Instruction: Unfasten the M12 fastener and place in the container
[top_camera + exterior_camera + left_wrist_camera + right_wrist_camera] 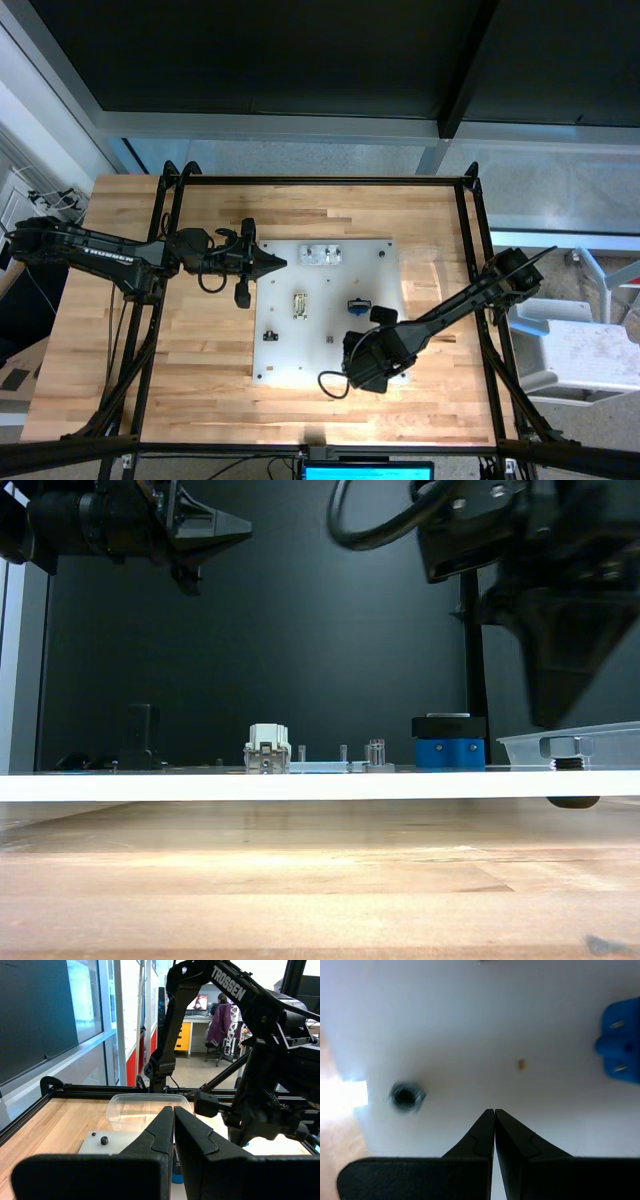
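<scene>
Silver nut [566,747] atop ribbed stud [568,765], clear container [145,1109] upright nearby

Board [290,365]: on the table [90,340], midway between the two arms.
Left gripper [275,263]: above the board's far left edge, raised well off it, fingertips together, holding nothing.
Right gripper [494,1110]: above the board's near right part, fingertips together, just above and beside the nut, not touching it.
Nut [406,1096]: on its stud [568,764], atop the ribs, by the board's near right edge.
Container [590,742]: behind the stud, at the board's right side.
Block [449,752]: on the board, left of the nut, farther back.
Connector [267,752]: on the board, left of the block.
</scene>
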